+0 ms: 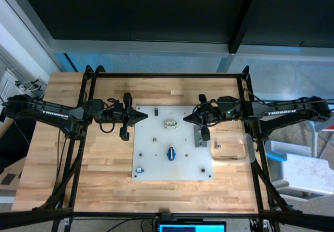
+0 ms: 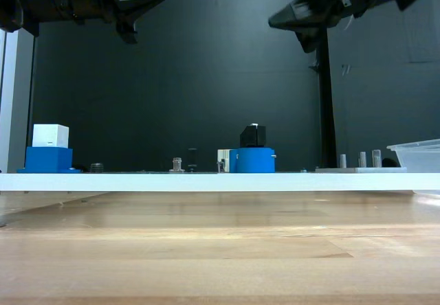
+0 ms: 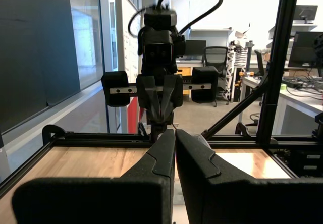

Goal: Pick the 16mm cylinder and place it in the taskboard

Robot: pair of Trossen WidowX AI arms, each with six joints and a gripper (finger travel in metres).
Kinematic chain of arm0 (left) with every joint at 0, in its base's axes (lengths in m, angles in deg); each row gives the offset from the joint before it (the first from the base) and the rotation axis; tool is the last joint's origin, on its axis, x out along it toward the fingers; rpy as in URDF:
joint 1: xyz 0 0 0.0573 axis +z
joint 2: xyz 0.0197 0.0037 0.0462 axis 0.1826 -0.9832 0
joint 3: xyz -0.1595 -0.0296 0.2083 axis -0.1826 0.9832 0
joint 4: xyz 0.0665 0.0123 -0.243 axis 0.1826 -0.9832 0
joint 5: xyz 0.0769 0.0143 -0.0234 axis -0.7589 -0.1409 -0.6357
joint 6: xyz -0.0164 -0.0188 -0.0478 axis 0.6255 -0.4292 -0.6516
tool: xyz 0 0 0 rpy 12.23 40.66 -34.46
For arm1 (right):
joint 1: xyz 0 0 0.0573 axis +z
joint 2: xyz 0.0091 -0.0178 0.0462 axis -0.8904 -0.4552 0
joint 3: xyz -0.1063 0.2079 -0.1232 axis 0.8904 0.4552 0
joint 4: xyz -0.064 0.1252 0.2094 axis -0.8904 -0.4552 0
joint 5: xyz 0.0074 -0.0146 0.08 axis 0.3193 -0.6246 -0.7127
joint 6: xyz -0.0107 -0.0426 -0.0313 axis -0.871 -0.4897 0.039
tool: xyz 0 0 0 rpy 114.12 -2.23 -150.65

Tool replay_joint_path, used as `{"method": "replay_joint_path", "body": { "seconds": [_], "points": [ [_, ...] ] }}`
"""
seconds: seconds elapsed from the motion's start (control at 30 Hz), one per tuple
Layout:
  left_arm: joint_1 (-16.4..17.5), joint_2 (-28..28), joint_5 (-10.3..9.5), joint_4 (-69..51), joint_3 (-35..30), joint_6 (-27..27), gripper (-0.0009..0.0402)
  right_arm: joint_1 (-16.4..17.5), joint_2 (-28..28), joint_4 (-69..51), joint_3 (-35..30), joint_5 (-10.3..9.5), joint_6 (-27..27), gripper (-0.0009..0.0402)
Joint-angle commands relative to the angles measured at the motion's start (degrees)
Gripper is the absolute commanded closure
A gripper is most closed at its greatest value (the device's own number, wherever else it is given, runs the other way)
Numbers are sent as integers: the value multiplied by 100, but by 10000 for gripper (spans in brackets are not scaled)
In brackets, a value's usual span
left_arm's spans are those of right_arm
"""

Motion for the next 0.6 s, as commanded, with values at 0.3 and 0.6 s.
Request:
{"method": "replay_joint_path", "body": {
  "seconds": [0.3, 0.6],
  "points": [
    [0, 0, 0, 4, 0, 2, 393, 26, -68, -2730, -1290, 4, 116, 393],
    [0, 0, 0, 2, 0, 2, 393, 63, -293, -4601, -1939, -17, 391, 393]
  ]
}}
